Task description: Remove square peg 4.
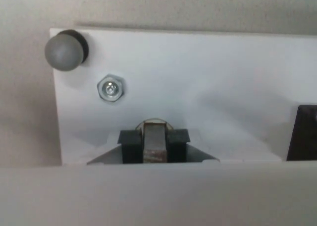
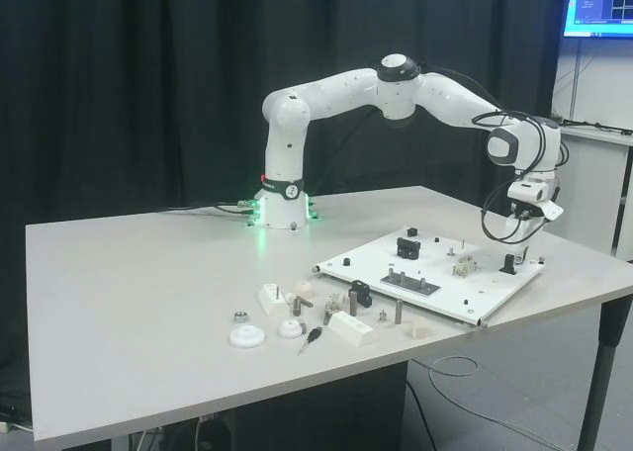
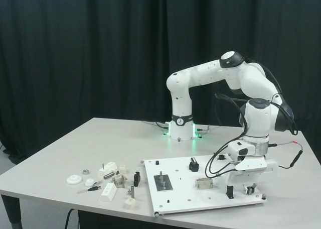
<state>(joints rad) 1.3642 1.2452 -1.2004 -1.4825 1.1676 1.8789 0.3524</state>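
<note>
Peg sits between the two black fingertips of the pincer in the wrist view, a short squared metal bar standing upright from a round socket in the white board. The fingers look closed up against its two flat sides, with no gap visible; whether they are pressing firmly I cannot tell. From the room, the white arm reaches out over the far corner of the board, which lies on the grey tabletop, and the pincer hangs low at the board's edge next to a small black upright block. The peg itself is hidden by the hand in both room views. Near it in the wrist view are a hex nut and a grey round knob at the board's corner. Judgement on handling: metal, so stiff and not fragile, light for its size, but smooth-faced and likely slippery. Flat opposite sides give the pads a good seat; hold low on the shank, square to the faces. A snug socket would bind if the peg tilts, so a straight vertical pull looks safest. Loose parts lie well apart on the tabletop.
</note>
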